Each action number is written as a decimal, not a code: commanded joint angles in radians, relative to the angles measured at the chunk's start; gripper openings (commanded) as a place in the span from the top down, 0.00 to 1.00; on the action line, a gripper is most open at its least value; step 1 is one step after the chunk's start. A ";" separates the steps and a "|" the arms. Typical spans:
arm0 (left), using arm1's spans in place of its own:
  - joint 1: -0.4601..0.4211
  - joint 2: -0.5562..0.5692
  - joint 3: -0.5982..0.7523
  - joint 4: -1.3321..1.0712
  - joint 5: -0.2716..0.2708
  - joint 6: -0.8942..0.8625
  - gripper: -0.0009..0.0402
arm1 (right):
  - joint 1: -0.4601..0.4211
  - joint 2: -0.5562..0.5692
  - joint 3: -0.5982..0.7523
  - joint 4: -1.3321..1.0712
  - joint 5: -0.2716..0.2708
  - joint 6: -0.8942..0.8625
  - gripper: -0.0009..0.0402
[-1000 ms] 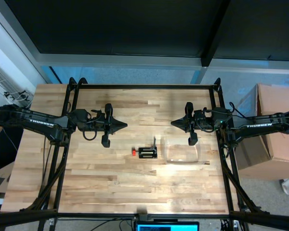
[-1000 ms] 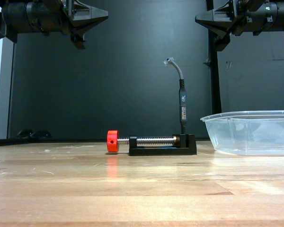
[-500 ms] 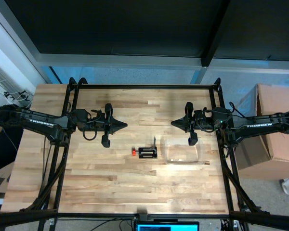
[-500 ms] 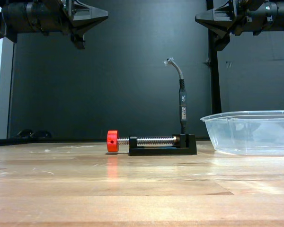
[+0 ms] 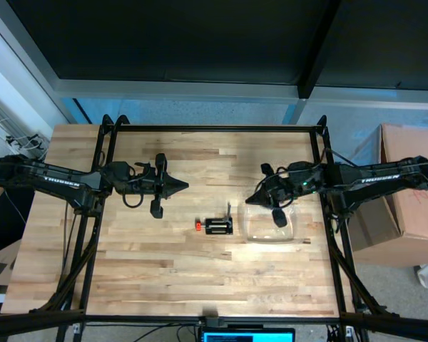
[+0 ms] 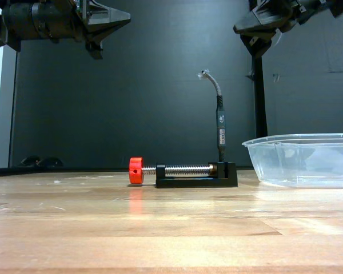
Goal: Remove the USB-C connector from the USB-C receptacle and place in the container
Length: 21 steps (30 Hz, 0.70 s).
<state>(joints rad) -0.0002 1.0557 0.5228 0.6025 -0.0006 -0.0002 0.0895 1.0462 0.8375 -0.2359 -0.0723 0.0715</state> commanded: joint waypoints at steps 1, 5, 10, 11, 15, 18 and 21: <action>0.000 0.000 0.000 0.000 0.000 0.000 0.98 | 0.036 0.072 0.101 -0.144 0.005 -0.001 0.98; 0.000 0.000 0.000 0.000 0.000 0.000 0.98 | 0.079 0.169 0.219 -0.312 0.048 0.002 0.98; 0.000 0.000 0.000 0.000 0.000 0.000 0.98 | 0.116 0.290 0.365 -0.520 0.136 0.029 0.95; 0.000 0.000 0.000 0.000 0.000 0.000 0.98 | 0.119 0.312 0.391 -0.551 0.135 0.037 0.93; 0.000 0.000 0.000 0.000 0.000 0.000 0.98 | 0.123 0.391 0.486 -0.645 0.135 0.080 0.88; 0.000 0.000 0.000 0.000 0.000 0.000 0.98 | 0.129 0.443 0.549 -0.710 0.133 0.105 0.85; 0.000 0.000 0.000 0.000 0.000 0.000 0.98 | 0.141 0.495 0.614 -0.780 0.134 0.117 0.83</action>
<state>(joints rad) -0.0002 1.0557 0.5224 0.6025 -0.0010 -0.0002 0.2249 1.5204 1.4250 -0.9871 0.0620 0.1833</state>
